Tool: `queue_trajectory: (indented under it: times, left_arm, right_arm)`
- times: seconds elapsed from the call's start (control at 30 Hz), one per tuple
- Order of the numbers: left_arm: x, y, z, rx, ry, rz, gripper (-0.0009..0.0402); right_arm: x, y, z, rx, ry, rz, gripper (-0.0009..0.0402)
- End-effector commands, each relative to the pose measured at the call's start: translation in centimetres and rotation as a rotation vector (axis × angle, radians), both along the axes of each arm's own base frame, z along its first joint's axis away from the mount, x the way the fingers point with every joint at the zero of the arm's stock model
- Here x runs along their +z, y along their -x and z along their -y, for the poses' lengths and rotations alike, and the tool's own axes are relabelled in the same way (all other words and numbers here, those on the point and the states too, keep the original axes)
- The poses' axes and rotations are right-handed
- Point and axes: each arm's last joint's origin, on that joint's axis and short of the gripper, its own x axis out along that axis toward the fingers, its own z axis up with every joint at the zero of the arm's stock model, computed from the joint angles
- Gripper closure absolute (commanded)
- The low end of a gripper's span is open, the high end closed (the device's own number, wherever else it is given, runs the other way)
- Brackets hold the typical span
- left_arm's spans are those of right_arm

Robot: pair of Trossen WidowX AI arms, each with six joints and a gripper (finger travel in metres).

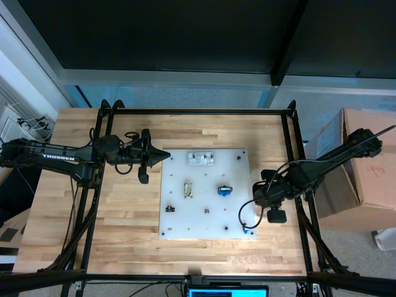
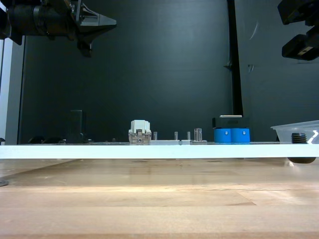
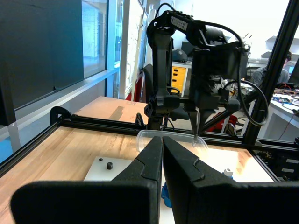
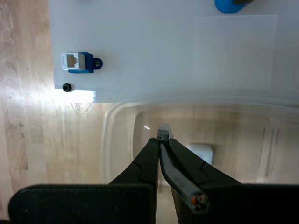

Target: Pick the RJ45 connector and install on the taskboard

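The pale wooden table [image 1: 124, 223] carries a white taskboard [image 1: 185, 219], lying flat around its middle. A clear plastic tray [image 4: 107, 140] sits at the board's right near corner, its rim overlapping the board's edge. A black frame [image 1: 198, 111] runs round the tabletop.

Reading TROSSEN in white capitals along the left arm [image 1: 59, 158] in the high view. Showing white lettering, seemingly the same brand but too small to be sure, on the right arm [image 3: 180, 22] in the left wrist view. Bearing a red handwritten mark, unreadable, on the box [image 1: 365, 167].
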Motion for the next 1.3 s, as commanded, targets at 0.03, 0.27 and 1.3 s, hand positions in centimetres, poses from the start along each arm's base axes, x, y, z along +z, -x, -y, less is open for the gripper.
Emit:
queue_trajectory:
  times: [0.03, 0.27, 1.3]
  left_arm:
    - [0.0, 0.0, 0.0, 0.0, 0.0, -0.001, 0.0393]
    - [0.0, 0.0, 0.0, 0.0, 0.0, 0.0, 0.0393]
    - [0.0, 0.0, 0.0, 0.0, 0.0, 0.0, 0.0393]
  right_arm:
    - [-0.2, -0.8, -1.0, 0.02, 0.013, -0.013, 0.0393]
    - [-0.3, -2.6, -3.1, 0.031, 0.025, -0.029, 0.0393]
    - [0.1, -6.1, -9.1, 0.008, 0.034, -0.005, 0.0393]
